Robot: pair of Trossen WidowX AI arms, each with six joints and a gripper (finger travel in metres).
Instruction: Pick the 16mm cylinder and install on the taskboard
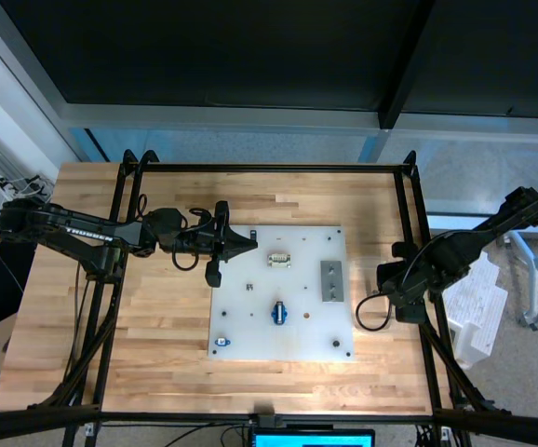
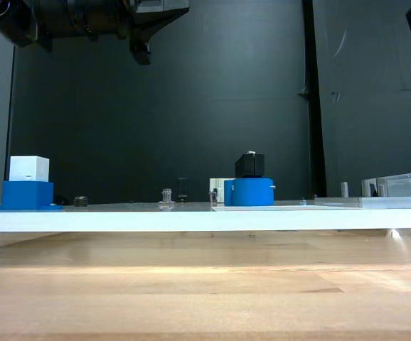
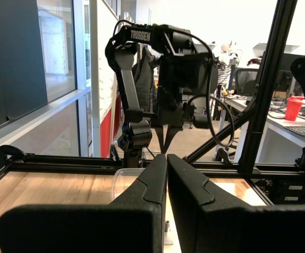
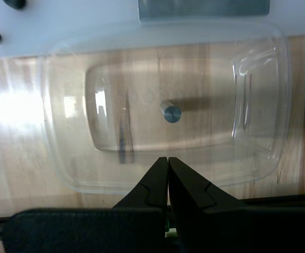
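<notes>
Clear plastic tray holds the 16mm cylinder, seemingly upright, just ahead of the right gripper, whose fingers are pressed together. Past the tray lies the taskboard with its grey block. The left gripper, fingers likewise together, hovers over the board's opposite edge.

White taskboard, silver-grey 16mm cylinder

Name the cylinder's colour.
Silver-grey; right wrist view, right gripper above cylinder. Left gripper hovers over board edge.

"TROSSEN" on the right arm
</notes>
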